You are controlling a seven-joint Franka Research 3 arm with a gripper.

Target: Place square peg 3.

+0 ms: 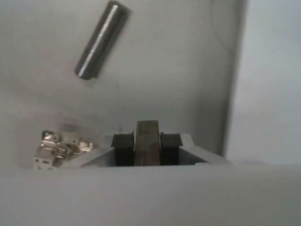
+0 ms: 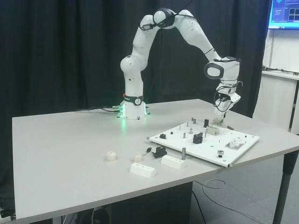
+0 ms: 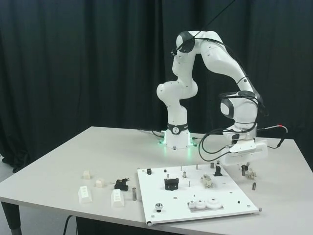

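My gripper (image 1: 147, 149) is shut on a grey square peg (image 1: 147, 134), which stands upright between the two black fingers (image 1: 123, 148). In the room views the gripper (image 2: 220, 114) (image 3: 243, 169) hangs low over the grey table, just off the far right edge of the white assembly board (image 2: 243, 150) (image 3: 230, 208). That board edge (image 1: 263, 80) shows as a pale band in the wrist view. The peg itself is too small to make out in either room view.
A loose grey round peg (image 1: 101, 40) (image 3: 254, 185) lies on the table beside the gripper, with a small metal connector (image 1: 59, 148) (image 3: 251, 174) close by. The board carries black holders, pins and white gears (image 3: 204, 203). White blocks (image 3: 85, 194) lie at the table's left.
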